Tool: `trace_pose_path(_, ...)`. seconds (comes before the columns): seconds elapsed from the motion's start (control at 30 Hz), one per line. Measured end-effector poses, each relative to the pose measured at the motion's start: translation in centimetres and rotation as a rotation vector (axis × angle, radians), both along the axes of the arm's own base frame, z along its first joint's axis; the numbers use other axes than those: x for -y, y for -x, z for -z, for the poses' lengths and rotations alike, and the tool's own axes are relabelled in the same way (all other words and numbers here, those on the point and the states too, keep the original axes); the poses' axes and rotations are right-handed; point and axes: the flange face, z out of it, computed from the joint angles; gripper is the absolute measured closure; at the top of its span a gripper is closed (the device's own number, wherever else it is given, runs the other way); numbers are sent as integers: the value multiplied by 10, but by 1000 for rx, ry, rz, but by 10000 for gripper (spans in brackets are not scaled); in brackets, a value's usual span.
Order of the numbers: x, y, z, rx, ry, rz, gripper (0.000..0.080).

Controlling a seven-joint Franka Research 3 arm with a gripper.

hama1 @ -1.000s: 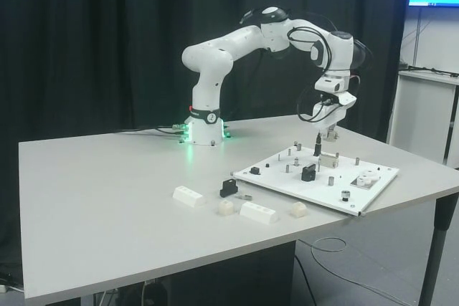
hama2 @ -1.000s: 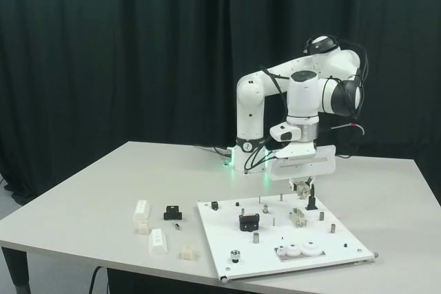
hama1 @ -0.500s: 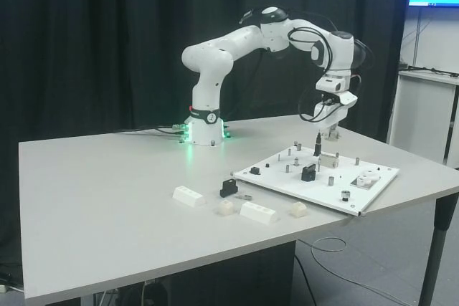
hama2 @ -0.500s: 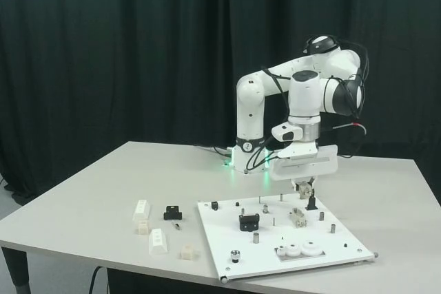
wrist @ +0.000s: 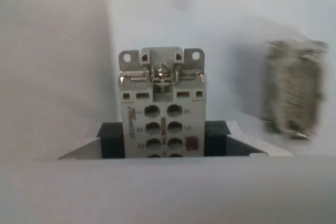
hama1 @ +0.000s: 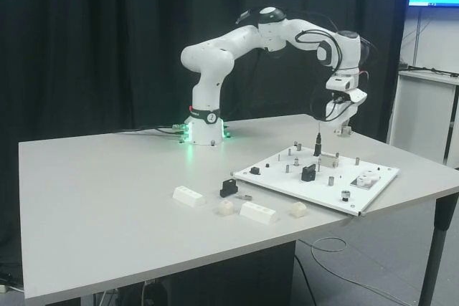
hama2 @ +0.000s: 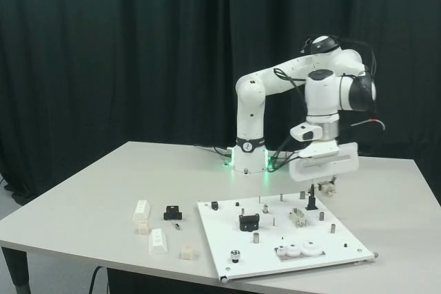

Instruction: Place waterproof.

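Observation:
In the wrist view a white-grey waterproof connector [wrist: 163, 106] with two rows of round holes sits between my black fingers [wrist: 111, 139], with my gripper [wrist: 164, 139] shut on it. It hangs above the edge where the white board [wrist: 226, 30] meets the grey table. A second, similar connector [wrist: 294, 90] lies on the board beside it. From the room views, my gripper [hama1: 344, 128] [hama2: 324, 187] hovers a little above the far right side of the board [hama1: 373, 193] [hama2: 215, 240], close to an upright black post [hama2: 311, 202].
The board carries small pegs, a black block [hama1: 309, 173] and white gears [hama1: 368, 178]. On the table in front lie two long white blocks [hama1: 188, 195] [hama1: 259, 212], small white pieces [hama1: 225, 208] and a black part [hama1: 229, 188]. A white cabinet [hama1: 423, 105] stands at the right.
My arm has swung to the right, carrying the connector from over the board's far side towards its far right edge. The height has stayed about the same.

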Motion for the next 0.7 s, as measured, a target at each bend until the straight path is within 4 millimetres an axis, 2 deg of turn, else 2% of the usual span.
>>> trace_pose_path(0.4,-72,19,12,14,8,-13,491)
trace_pose_path(0.7,-111,34,33,16,23,-4,491)
